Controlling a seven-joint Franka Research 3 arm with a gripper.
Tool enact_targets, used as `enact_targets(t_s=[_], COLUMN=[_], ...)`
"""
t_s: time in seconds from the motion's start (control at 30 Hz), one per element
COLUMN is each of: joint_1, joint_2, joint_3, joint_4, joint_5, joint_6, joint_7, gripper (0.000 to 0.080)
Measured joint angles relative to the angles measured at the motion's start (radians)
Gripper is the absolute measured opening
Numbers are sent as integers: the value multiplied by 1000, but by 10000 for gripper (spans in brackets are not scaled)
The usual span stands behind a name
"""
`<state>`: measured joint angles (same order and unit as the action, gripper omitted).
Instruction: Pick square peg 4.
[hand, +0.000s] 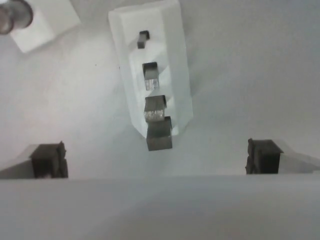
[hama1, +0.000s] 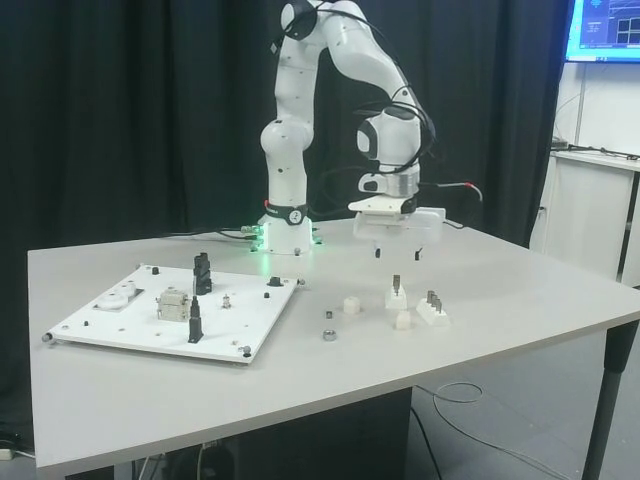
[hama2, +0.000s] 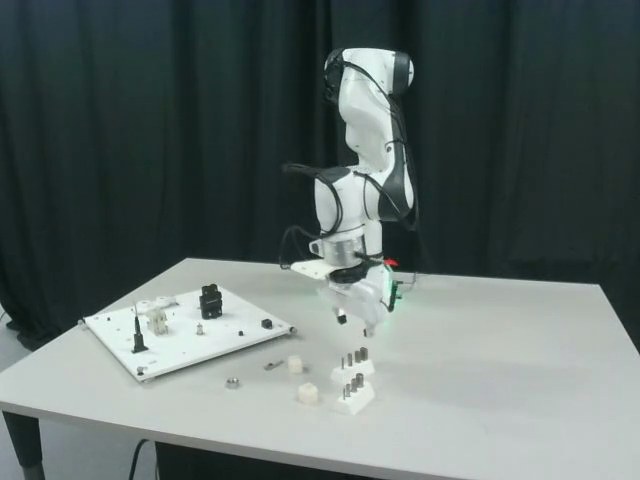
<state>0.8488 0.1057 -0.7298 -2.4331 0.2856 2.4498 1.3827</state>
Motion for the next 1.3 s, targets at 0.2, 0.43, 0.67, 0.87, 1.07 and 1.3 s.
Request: enact_targets(t_s=[0.2,0.43,0.67,0.87,1.07,1.3], joint_1=[6,6,6,6,5,-10], joint_2=[18,48,80,98,110,122], joint_3=[20,38,47,55,64,93], joint_4=[-10,-15,-20,-24,-29,-32], joint_5=[-25,-38,-38,-37,-34,-26], joint_6=[38,81,106,117,119,121], joint_7=[0,0,0,0,6,18], gripper=[800,800,800,800,800,800])
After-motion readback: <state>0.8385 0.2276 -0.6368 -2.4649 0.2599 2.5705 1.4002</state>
